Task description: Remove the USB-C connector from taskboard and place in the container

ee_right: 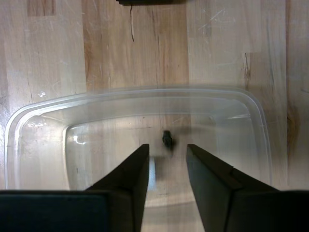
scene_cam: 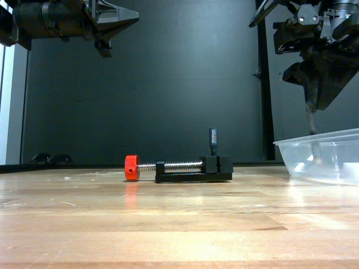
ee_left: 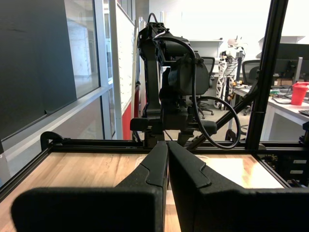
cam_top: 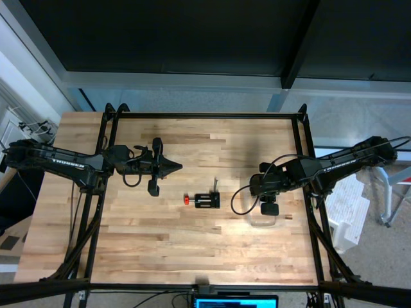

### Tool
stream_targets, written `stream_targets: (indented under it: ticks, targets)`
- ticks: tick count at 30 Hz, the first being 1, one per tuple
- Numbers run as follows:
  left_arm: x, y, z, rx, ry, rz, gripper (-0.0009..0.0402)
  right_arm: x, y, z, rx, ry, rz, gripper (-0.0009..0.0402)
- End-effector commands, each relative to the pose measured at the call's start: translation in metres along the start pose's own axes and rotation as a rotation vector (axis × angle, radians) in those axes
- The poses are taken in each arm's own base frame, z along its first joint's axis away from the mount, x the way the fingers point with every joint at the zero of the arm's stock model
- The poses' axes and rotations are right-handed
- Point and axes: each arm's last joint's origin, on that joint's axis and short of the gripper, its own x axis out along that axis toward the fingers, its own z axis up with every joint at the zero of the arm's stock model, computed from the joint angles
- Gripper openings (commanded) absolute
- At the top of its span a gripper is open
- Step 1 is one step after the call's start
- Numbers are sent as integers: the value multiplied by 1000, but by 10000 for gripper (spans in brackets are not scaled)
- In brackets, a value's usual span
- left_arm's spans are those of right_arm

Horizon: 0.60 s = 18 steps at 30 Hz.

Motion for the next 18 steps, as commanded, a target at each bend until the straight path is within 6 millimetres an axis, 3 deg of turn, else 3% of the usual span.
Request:
stream_targets:
  ticks: [1,8,18]
  targets:
    - [0,0,0,0,0,0,0,0,0,0,0,0,-1,141]
    - [0,0,0,0,0,0,0,0,0,0,-1,0,-1,168]
    - [0,0,0,0,0,0,0,0,0,0,-4,-2,0,159]
